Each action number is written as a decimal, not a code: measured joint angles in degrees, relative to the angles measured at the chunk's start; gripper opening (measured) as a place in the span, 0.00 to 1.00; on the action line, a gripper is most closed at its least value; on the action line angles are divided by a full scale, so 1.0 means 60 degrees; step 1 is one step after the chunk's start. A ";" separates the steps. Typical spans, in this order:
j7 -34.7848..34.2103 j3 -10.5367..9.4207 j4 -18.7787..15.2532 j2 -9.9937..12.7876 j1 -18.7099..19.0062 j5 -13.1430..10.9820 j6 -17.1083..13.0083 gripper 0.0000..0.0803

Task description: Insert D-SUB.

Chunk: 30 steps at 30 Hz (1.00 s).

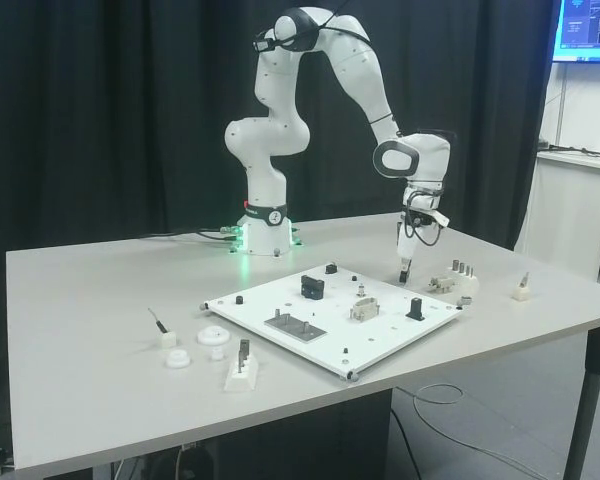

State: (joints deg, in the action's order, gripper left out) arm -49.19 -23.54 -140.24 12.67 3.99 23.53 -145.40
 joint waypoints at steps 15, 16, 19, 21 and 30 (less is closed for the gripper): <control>-0.0916 -0.0323 0.0176 -0.0408 0.0000 -0.0007 0.0645 0.47; -0.0941 -0.0339 0.0176 -0.0427 0.0000 -0.0007 0.0659 0.47; -0.0991 -0.0372 0.0176 -0.0471 0.0000 -0.0008 0.0684 0.47; -0.1079 -0.0379 0.0177 -0.0489 0.0000 -0.0008 0.0689 0.47; -0.1322 -0.0377 0.0281 -0.0676 -0.0119 -0.0008 0.0807 0.47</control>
State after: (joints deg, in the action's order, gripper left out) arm -57.13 -25.80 -138.56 8.61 3.28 23.49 -140.56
